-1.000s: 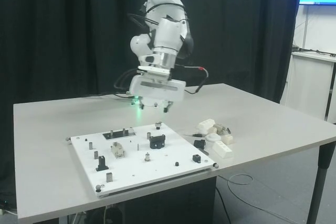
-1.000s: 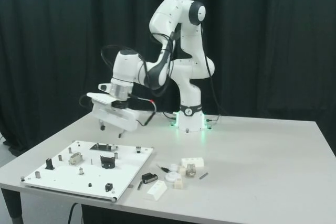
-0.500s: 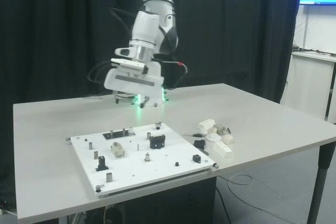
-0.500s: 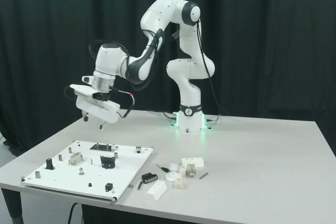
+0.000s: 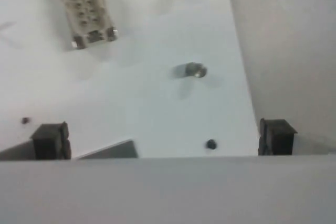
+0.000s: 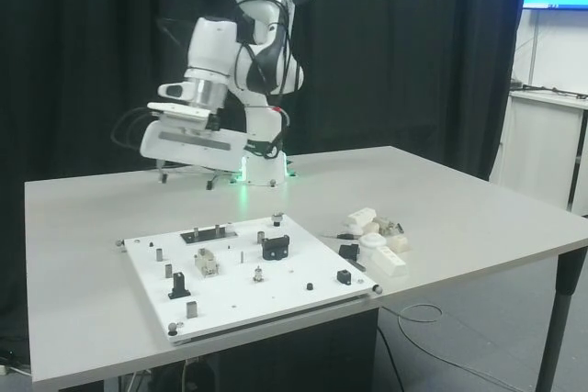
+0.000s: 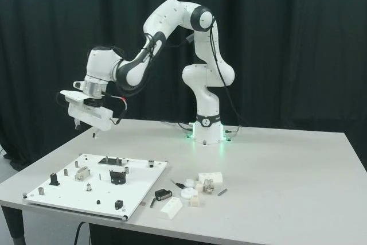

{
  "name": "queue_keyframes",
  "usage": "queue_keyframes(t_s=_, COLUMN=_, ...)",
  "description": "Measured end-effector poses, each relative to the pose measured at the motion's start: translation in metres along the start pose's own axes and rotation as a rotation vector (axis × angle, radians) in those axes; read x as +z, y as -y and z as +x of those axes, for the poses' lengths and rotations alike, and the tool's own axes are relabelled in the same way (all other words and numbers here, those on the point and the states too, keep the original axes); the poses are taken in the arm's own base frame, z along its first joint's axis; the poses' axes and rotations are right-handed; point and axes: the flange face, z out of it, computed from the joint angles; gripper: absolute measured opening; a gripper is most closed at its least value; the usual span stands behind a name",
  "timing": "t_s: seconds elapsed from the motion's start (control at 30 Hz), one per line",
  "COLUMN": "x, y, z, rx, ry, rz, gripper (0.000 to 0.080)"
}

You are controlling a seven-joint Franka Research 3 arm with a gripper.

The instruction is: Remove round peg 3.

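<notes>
The white board (image 6: 276,293) (image 7: 137,181) lies at the table's front and carries several small upright pegs; I cannot tell which one is round peg 3. In the wrist view a round metal peg (image 5: 195,70) stands on the board (image 5: 147,108) near one edge. My gripper (image 6: 186,181) (image 7: 85,129) hangs in the air above the table, beyond the board's far corner and well above it. It is open, with its black fingertips (image 5: 51,141) wide apart and nothing between them.
On the board are a multi-pin connector (image 5: 84,9) (image 6: 207,263), a black clamp (image 6: 275,247) and a black bar (image 6: 207,234). Loose white parts (image 6: 377,238) (image 7: 198,190) lie beside the board. The arm's base (image 7: 207,130) stands at the back.
The arm has swung sideways from above the board's far edge to the air past its far corner, rising a little. The fingers stayed open and empty.
</notes>
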Motion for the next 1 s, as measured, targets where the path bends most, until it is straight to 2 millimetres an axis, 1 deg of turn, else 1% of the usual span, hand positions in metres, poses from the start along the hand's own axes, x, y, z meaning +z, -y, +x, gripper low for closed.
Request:
queue_keyframes(t_s=0.23, x=0.021, y=-0.015, z=0.017, rx=-0.018, ry=0.039, rz=0.009, gripper=0.08)
queue_keyframes(t_s=0.47, x=0.044, y=-0.024, z=0.031, rx=-0.025, ry=0.066, rz=0.016, gripper=0.08)
queue_keyframes(t_s=1.0, x=0.087, y=-0.033, z=0.045, rx=-0.052, ry=0.129, rz=0.03, gripper=0.08)
